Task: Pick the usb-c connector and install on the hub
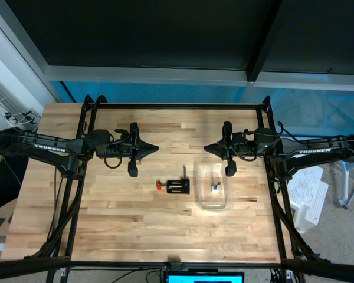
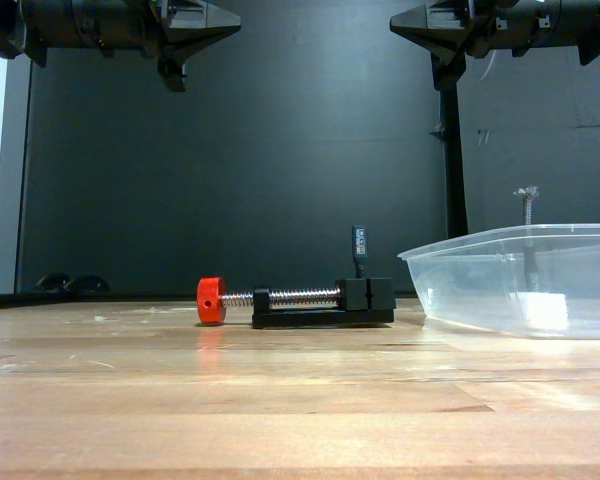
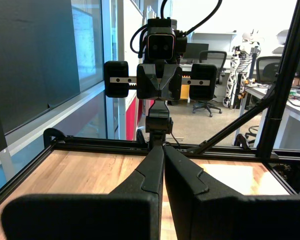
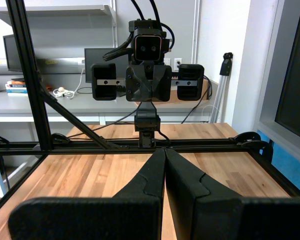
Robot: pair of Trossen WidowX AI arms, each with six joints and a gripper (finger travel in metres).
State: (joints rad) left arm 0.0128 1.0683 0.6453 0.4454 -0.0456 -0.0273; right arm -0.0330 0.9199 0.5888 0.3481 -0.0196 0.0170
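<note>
The hub (image 1: pixel 176 186) is a small black block with an orange-red end, lying at the table's middle; in the low view the hub (image 2: pixel 320 300) has a thin dark stem standing up from it. A tiny dark usb-c connector (image 1: pixel 216 186) sits inside the clear tray (image 1: pixel 202 199) just right of the hub, beside a small white block (image 2: pixel 545 310). My left gripper (image 1: pixel 156 148) hovers high behind and left of the hub, shut and holding nothing. My right gripper (image 1: pixel 205 148) hovers behind the tray, also shut and holding nothing. The two tips face each other.
Black frame rails (image 1: pixel 177 107) run along the table's back and sides. In each wrist view the shut fingers (image 3: pixel 150 175) (image 4: pixel 150 175) point at the opposite arm's head (image 3: pixel 160 75) (image 4: pixel 147 75). Bare wood lies in front of the hub and tray.
</note>
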